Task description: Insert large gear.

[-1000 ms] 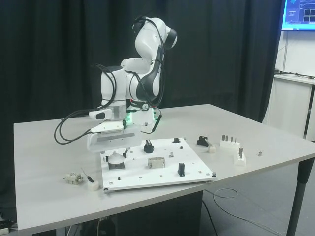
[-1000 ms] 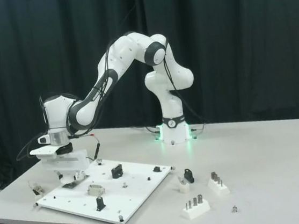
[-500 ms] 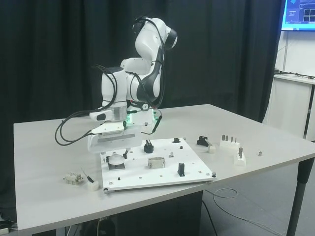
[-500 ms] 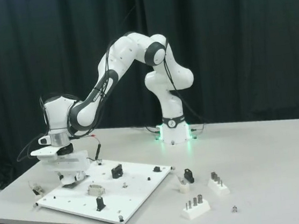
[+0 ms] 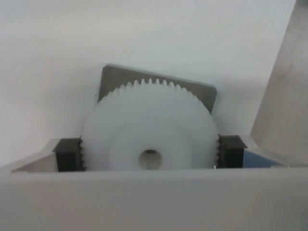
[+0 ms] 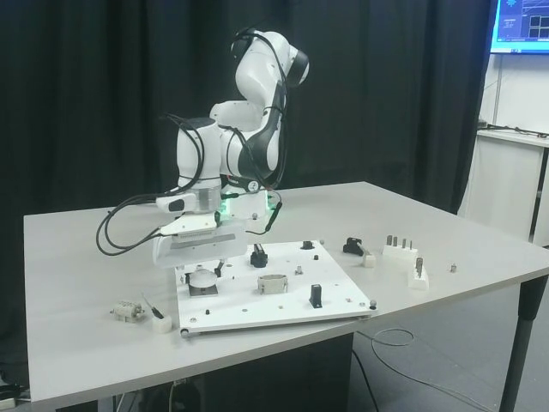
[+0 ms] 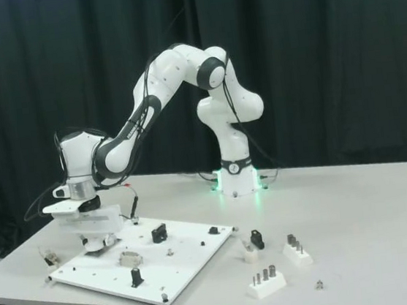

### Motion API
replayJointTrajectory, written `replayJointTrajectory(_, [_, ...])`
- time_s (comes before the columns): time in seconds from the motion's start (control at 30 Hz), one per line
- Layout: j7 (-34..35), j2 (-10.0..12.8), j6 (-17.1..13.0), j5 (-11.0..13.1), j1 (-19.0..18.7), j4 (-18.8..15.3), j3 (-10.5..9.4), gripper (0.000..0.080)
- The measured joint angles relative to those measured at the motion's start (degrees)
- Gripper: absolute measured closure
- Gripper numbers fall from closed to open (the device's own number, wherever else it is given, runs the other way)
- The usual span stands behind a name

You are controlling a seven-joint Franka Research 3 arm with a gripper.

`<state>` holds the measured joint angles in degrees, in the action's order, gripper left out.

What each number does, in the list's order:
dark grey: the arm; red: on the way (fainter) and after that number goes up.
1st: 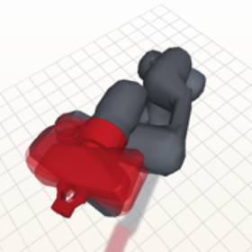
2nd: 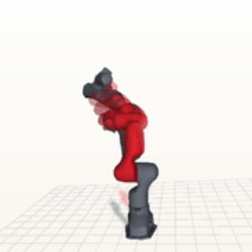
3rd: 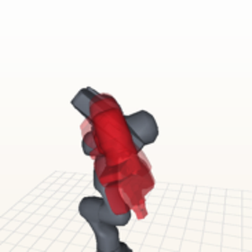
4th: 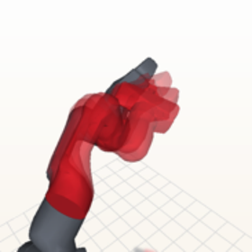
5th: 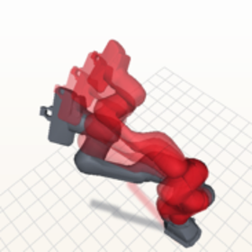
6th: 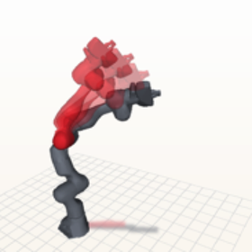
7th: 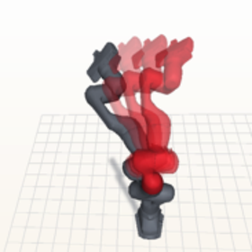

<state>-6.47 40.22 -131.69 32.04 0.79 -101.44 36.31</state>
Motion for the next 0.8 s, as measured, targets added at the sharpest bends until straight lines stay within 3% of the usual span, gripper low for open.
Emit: replayJointTrajectory(0.8, [-0.1, 0.1, -0.6, -0.2, -0.1, -0.1, -0.12, 0.0206])
